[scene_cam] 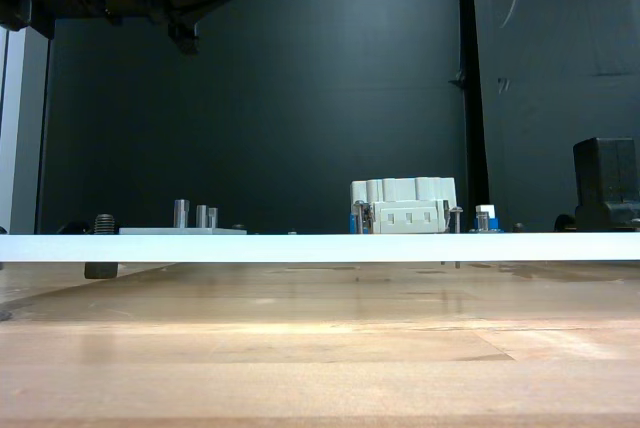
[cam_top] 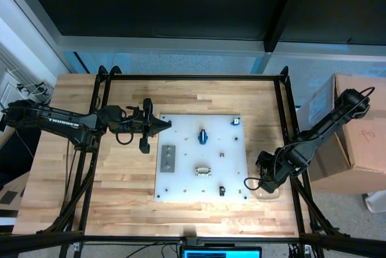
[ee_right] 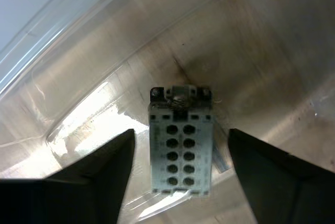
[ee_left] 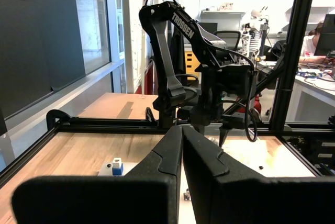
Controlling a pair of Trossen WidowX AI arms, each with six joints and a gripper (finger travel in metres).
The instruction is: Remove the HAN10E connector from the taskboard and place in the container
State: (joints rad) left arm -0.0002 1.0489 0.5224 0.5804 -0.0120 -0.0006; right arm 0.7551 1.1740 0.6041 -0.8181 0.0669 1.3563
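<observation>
The HAN10E connector (ee_right: 180, 153), a pale block with two rows of holes, lies free on the floor of the clear container (ee_right: 78, 41). My right gripper (ee_right: 180, 132) stands open over it, one finger on either side and neither touching it. In the high view the right gripper (cam_top: 269, 178) hangs over the container (cam_top: 265, 196), just off the right edge of the white taskboard (cam_top: 181, 179). My left gripper (cam_top: 164, 124) is shut on nothing and hovers high over the board's far left corner; its fingers (ee_left: 172, 150) are pressed together.
On the board stand a pale connector housing (cam_top: 203, 171) (scene_cam: 403, 206), a grey block with pegs (cam_top: 167, 157), a blue part (cam_top: 202, 136) and a small blue-white piece (cam_top: 235, 122). A black frame (cam_top: 193, 78) rims the table. Cardboard boxes (cam_top: 356, 143) stand at the right.
</observation>
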